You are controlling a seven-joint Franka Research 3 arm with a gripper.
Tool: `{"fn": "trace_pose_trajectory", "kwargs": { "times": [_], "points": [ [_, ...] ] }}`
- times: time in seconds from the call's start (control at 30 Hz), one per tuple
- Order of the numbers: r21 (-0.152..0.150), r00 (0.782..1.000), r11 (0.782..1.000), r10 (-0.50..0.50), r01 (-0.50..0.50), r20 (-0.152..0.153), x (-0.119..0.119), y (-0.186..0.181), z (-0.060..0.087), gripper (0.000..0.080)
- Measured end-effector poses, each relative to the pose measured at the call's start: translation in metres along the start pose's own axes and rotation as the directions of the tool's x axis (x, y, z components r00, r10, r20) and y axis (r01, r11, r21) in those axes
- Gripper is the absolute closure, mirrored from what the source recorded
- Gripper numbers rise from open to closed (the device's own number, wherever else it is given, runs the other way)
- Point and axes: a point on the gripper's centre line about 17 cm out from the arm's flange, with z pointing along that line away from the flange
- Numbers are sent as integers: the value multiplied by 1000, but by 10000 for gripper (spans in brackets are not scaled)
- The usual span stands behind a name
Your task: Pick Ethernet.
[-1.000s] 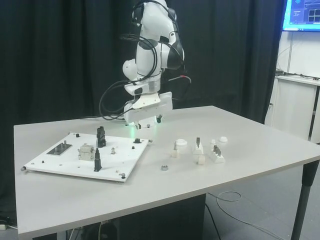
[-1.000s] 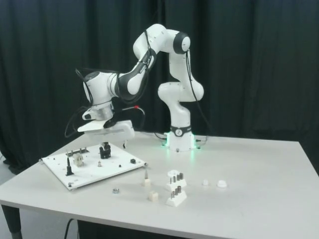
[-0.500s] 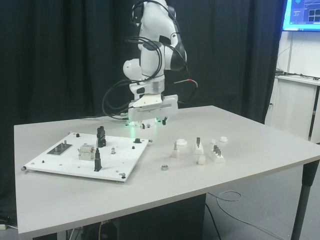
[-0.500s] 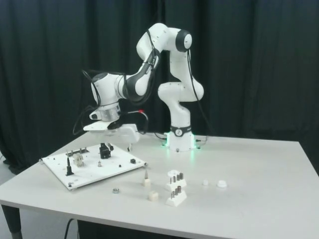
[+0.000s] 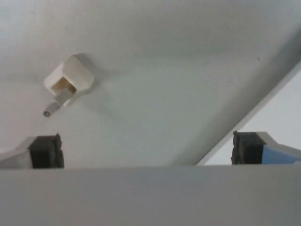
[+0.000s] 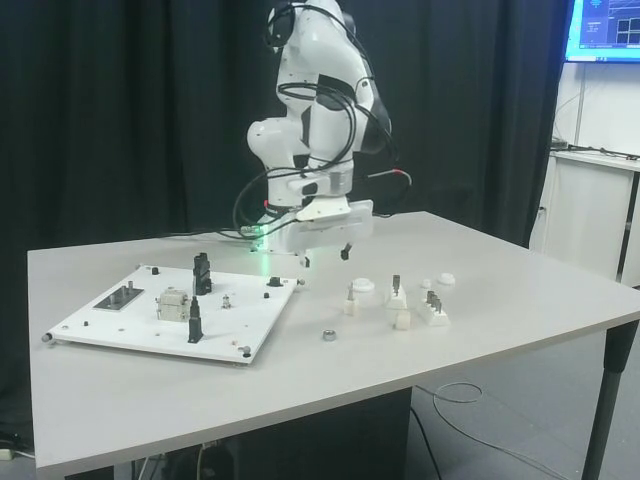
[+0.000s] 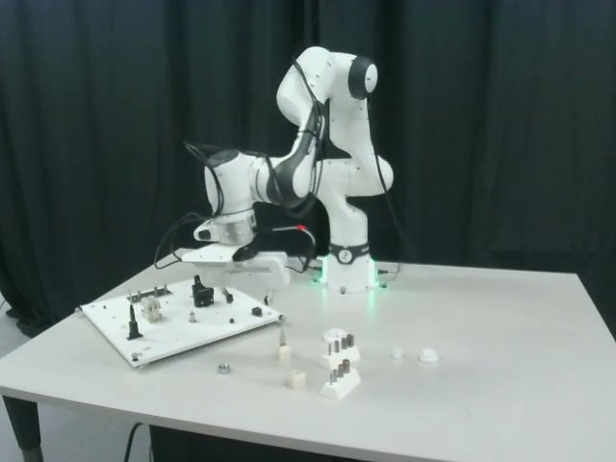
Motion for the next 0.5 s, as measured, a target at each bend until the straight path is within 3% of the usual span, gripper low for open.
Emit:
{"fn": "trace_pose_trajectory", "kwargs": {
  "times": [0.2, 0.5],
  "points": [
    [-50, 992, 990, -129, 130, 13, 1, -8, 4, 3],
    [-77, 973, 970, -231, 232, 22, -6, -27, 11, 3]
  ]
}}
